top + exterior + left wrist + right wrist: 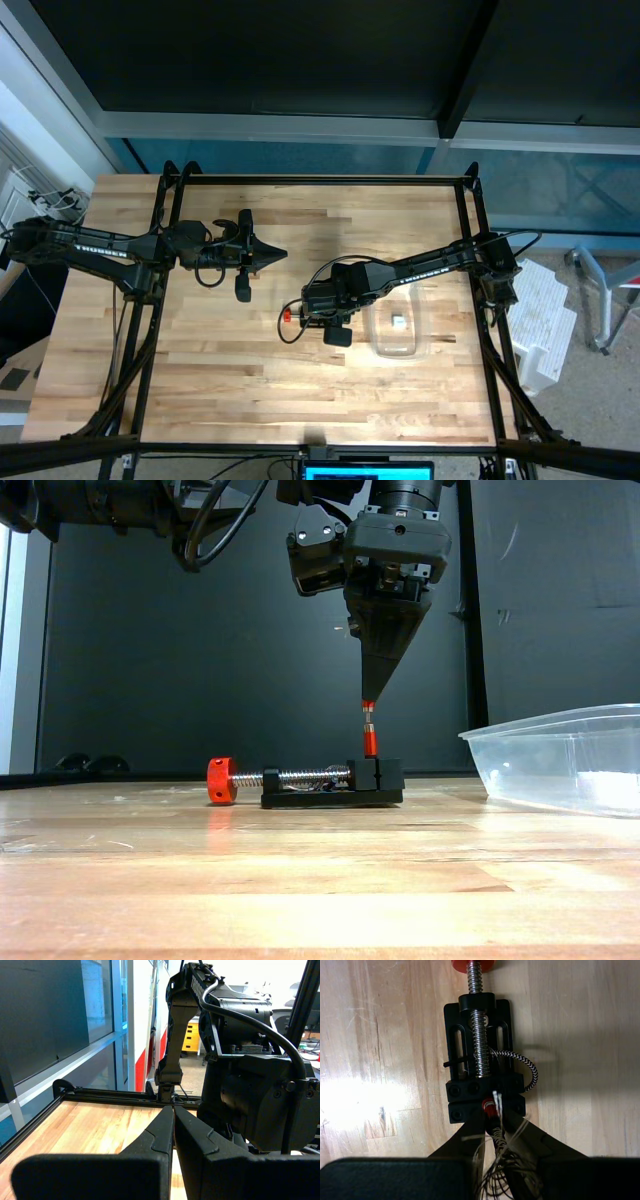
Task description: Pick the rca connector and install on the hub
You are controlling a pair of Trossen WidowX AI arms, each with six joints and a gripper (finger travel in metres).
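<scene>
The hub (333, 782) is a small black block with a threaded screw and a red knob (221, 780), lying on the wooden table; it also shows in the right wrist view as the hub (481, 1062). My right gripper (368, 696) points straight down over the end away from the knob, shut on the rca connector (369, 732), a tiny red-and-silver plug standing upright with its lower end at the hub's top. The rca connector (490, 1107) sits between the closed fingertips, trailing frayed wire strands. My left gripper (278, 254) hovers shut, holding nothing, left of the hub.
A clear plastic tray (412, 338) lies just right of the hub with a small white cube (399, 321) inside. A black frame (320, 180) borders the table. A braided black-and-white wire (527, 1067) loops off the hub's side.
</scene>
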